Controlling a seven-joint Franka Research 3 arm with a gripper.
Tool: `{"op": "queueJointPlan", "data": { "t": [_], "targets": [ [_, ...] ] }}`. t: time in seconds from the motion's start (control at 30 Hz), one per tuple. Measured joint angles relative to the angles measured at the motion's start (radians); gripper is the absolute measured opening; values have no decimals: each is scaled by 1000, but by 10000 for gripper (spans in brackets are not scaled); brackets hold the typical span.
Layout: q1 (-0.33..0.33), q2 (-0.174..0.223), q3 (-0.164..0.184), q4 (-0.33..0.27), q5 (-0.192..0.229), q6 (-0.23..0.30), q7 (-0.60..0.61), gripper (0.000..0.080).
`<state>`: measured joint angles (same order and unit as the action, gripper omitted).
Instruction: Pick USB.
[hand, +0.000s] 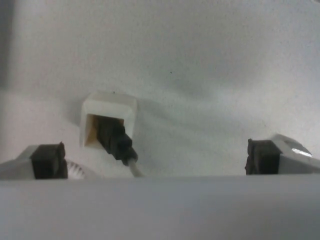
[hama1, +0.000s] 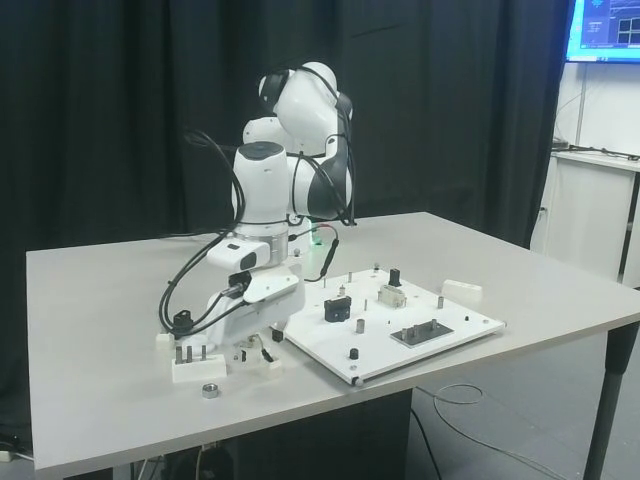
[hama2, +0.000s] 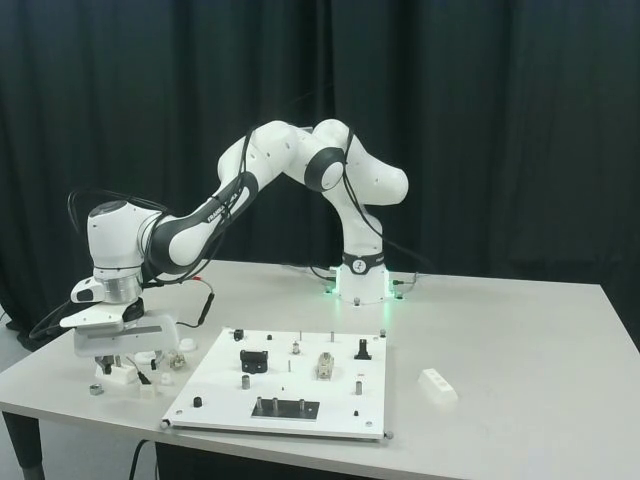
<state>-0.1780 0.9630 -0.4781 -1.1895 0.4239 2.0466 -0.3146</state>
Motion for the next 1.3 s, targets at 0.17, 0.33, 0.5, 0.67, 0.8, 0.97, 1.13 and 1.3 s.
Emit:
{"op": "queueJointPlan", "data": {
  "t": [0.17,0.33,0.5,0.67,0.8,0.97,1.13,1.3],
  "targets": [
    [0,2,0,0,0,-2,0,800],
    [0,4,0,0,0,-2,0,800],
    [-1,6,0,0,0,-2,0,800],
    [-1,9,0,2,0,-2,-1,800],
    [-2,12,0,6,0,-3,-13,659],
    [-3,16,0,13,0,-6,-27,659],
    [-3,17,0,16,0,-8,-28,306],
    [-3,17,0,19,0,-11,-28,306]
  ]
}}
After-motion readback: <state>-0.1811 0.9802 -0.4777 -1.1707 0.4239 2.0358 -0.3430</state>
